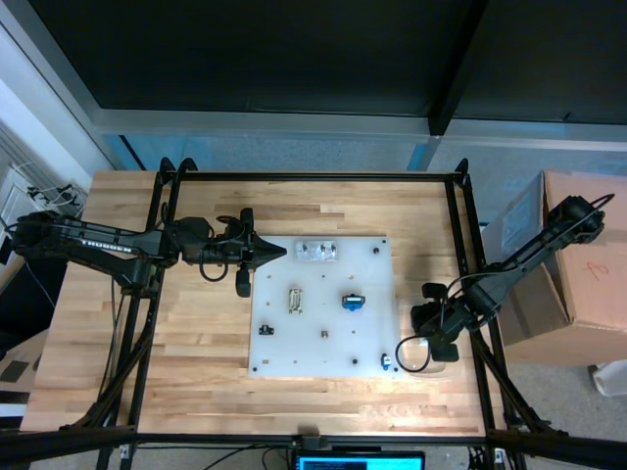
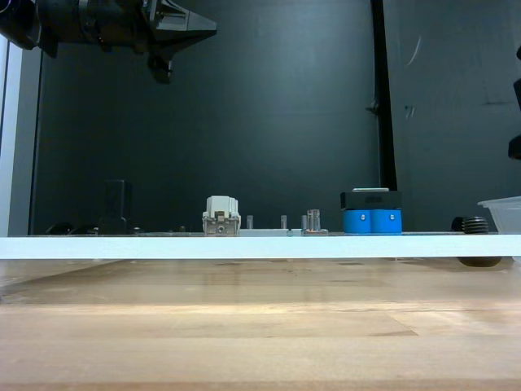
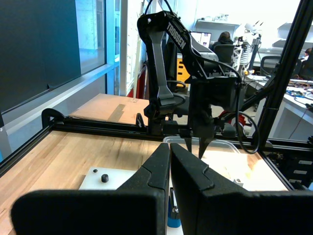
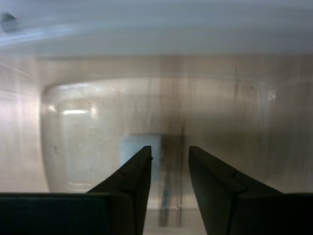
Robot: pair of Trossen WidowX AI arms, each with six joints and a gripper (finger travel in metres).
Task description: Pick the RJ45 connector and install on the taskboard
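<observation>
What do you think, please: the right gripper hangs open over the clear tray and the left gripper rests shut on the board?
The left gripper is shut but hangs well above the board, as the low view shows. The right gripper is open over the clear tray, where a pale part, perhaps the RJ45 connector, lies free.

Pale wooden tabletop (image 1: 323,392) inside a black metal frame (image 1: 313,176). Beyond its right edge, a brown cardboard box (image 1: 578,284) (red scribble on the top). At the near edge, a lit screen (image 1: 360,460). Beige connector housing (image 2: 221,217) standing upright, well left of a blue-and-black block (image 2: 372,213). Further right, a black ribbed knob (image 2: 470,223) just beside a clear plastic tray (image 2: 501,213). Far behind in the left wrist view, a seated person (image 3: 225,38) among desks.
</observation>
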